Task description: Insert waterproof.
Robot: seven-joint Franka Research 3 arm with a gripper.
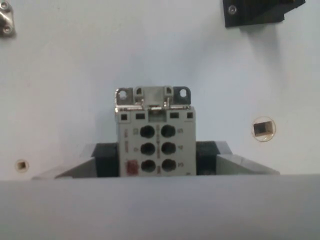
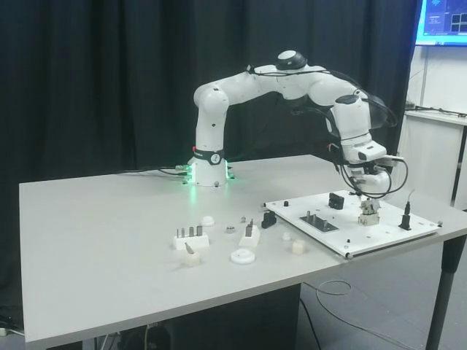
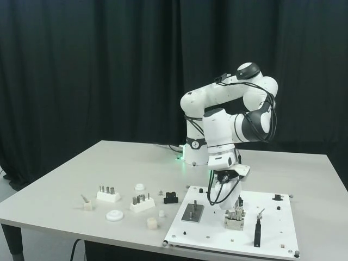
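Observation:
The waterproof connector is a grey-white block with several round black sockets and a metal flange with screw holes on one edge. In the wrist view it sits between the black pads of my gripper, and both pads touch its sides. In the room views the connector stands on the white board, with the gripper straight above it and reaching down onto its top.
On the board are a black bracket, a square hole, a grey plate with pegs and a black upright part. Loose parts lie on the table beside the board: a peg block, a white gear, a black piece.

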